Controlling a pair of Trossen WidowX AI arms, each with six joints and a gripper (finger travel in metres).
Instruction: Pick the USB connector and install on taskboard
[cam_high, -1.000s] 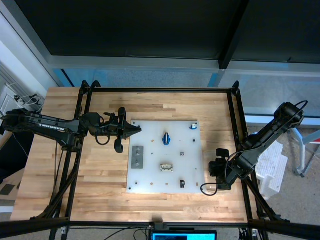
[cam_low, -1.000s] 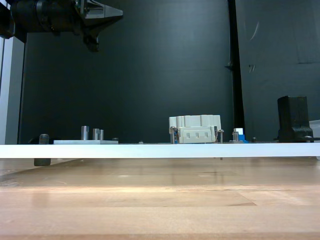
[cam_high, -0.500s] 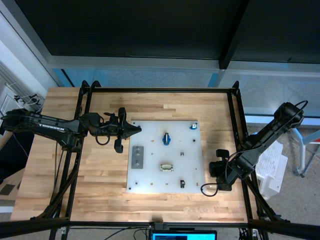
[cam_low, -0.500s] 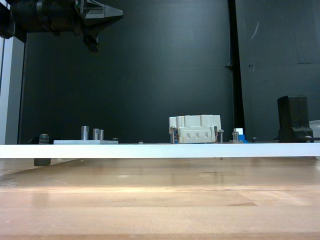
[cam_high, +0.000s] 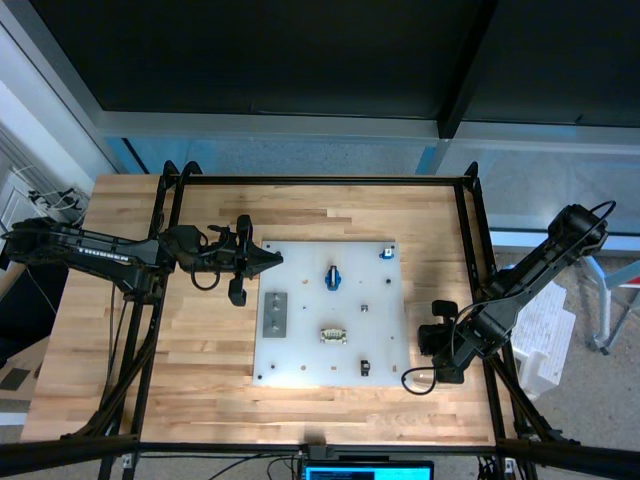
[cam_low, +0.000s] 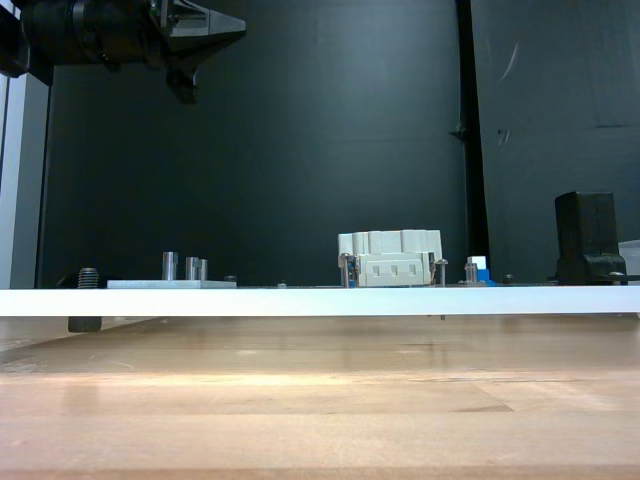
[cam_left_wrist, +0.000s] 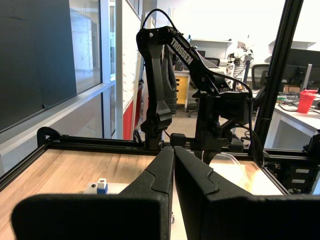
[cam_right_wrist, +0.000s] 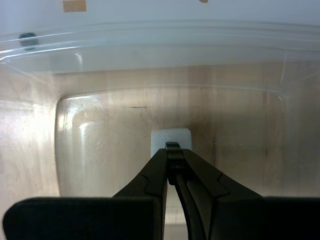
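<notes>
Your right gripper (cam_right_wrist: 172, 148) sits low just off the taskboard's (cam_high: 385, 300) near right corner, inside the tray (cam_right_wrist: 65, 150). Its fingers are pressed together, tips at the edge of the USB connector (cam_right_wrist: 171, 136) on the tray floor. Your left gripper (cam_high: 272, 258), fingers also together, hangs high over the taskboard's far left edge. Bare table (cam_high: 200, 380) lies left and near.

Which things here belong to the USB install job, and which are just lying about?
In the job: tiny whitish blocky USB connector in the clear plastic tray; large flat white square taskboard; right gripper, shut, tips at the connector.
Idle: left gripper, shut, raised above the taskboard's far left corner; grey rectangular block, blue piece and silvery socket on the taskboard.
</notes>
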